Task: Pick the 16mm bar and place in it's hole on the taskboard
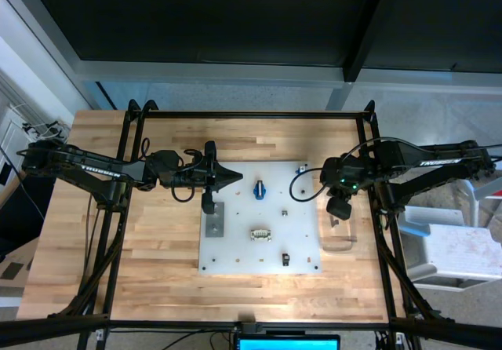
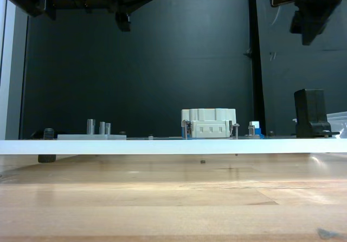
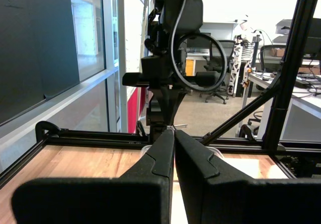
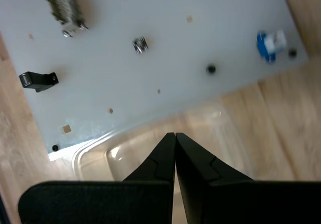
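**Surface** (image 1: 118, 271): wooden; carries every item below.

**Board** (image 1: 298, 248): white, flat, at mid-surface. The hole meant for the bar cannot be picked out. Risk: several openings look alike, so the wrong seat could be chosen.

**Left claw** (image 1: 235, 176): raised above the board's far left part, lying level and pointing inward. Clenched, fingers meeting with nothing between them.

**Right claw** (image 1: 339, 209): raised and pointing down over the tray. Clenched on nothing. Risk: if either claw goes down without first spreading its fingers, it would strike the part instead of straddling it.

**Tray** (image 1: 339, 244): clear plastic, just beside the board's right edge. Its contents cannot be made out.

**Plate** (image 1: 213, 226): grey metal, at the board's left edge, below the left claw.

**Pegs** (image 2: 90, 126): three short metal posts, upright on the plate and close together.

**Bar**: in neither claw. It may be one of the pegs, but which one cannot be told. Risk: with the pegs so close, a finger could knock a neighbour. Smooth round metal may also tilt in the grip and jam at the hole's mouth.
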